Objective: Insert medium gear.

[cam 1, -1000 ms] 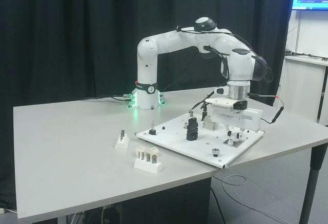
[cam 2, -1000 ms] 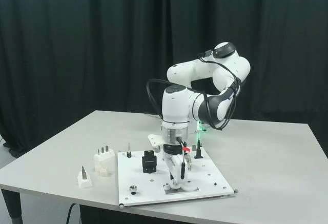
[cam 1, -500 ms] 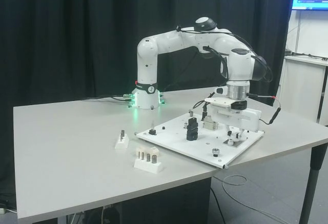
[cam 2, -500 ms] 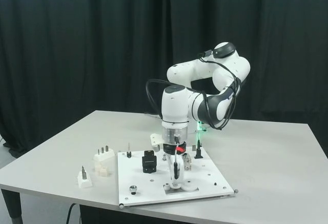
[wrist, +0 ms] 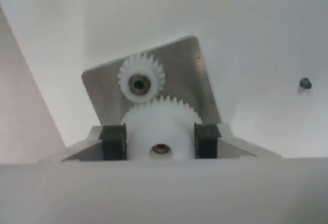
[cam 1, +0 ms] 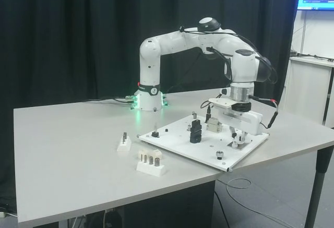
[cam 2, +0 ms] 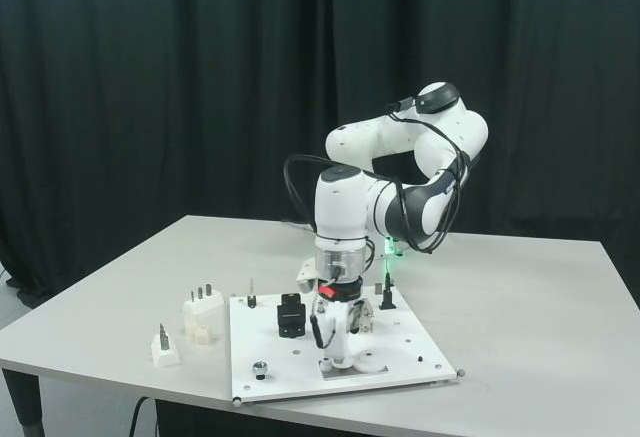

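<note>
The medium gear is white and toothed, and sits between my two black finger pads, which press on its sides. Its teeth meet those of a smaller white gear mounted on a grey metal plate. My gripper is shut on the medium gear. In the room views the gripper is low over the near right part of the white assembly board, fingers pointing down at the gear plate. The gear itself is hidden by the hand there.
A black block stands mid-board, beside small pegs and a round knob. Two white peg holders rest on the grey table left of the board. A small screw sits in the board. The table edge is close behind the board.
The hand has turned about its vertical axis while staying low over the gear plate. The gear stays held between the fingers.
</note>
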Robot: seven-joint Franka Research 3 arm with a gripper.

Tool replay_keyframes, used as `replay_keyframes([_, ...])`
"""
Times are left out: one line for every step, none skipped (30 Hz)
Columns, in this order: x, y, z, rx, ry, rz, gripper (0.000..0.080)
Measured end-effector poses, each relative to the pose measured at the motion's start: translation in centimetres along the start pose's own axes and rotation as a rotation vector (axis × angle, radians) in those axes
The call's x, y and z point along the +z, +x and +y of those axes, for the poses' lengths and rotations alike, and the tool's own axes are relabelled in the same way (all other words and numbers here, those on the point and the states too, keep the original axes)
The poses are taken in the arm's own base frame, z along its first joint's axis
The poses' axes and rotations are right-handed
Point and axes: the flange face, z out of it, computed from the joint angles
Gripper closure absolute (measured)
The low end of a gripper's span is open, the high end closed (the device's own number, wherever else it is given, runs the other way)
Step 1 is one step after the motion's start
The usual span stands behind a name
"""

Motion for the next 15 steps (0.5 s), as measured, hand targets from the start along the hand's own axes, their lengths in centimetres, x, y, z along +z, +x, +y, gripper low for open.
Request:
replay_keyframes([0.01,0.00,0.00,0.013,0.000,0.000,0.0522])
replay_keyframes([0.02,0.00,0.00,0.026,0.001,0.000,0.0522])
replay_keyframes([0.03,-0.01,0.00,0.037,0.001,0.000,0.0522])
replay_keyframes([0.04,-0.01,0.00,0.046,0.001,0.000,0.0522])
replay_keyframes([0.04,-0.01,0.00,0.052,0.002,0.000,0.0522])
replay_keyframes([0.05,-0.01,0.00,0.056,0.002,0.000,0.0522])
replay_keyframes([0.05,-0.01,0.01,0.057,0.002,0.001,0.0522])
replay_keyframes([0.05,-0.01,0.01,0.057,0.002,0.001,0.0522])
replay_keyframes([0.05,-0.01,0.01,0.057,0.002,0.001,0.0522])
replay_keyframes([0.05,-0.02,0.01,0.056,0.002,0.001,0.0522])
replay_keyframes([0.05,-0.02,0.01,0.053,0.002,0.001,0.0522])
replay_keyframes([0.05,-0.02,0.02,0.047,0.002,0.002,0.0522])
replay_keyframes([0.05,-0.03,0.03,0.037,0.002,0.002,0.0522])
replay_keyframes([0.05,-0.03,0.03,0.021,0.002,0.002,0.0522])
replay_keyframes([0.05,-0.03,0.03,0.005,0.002,0.002,0.0522])
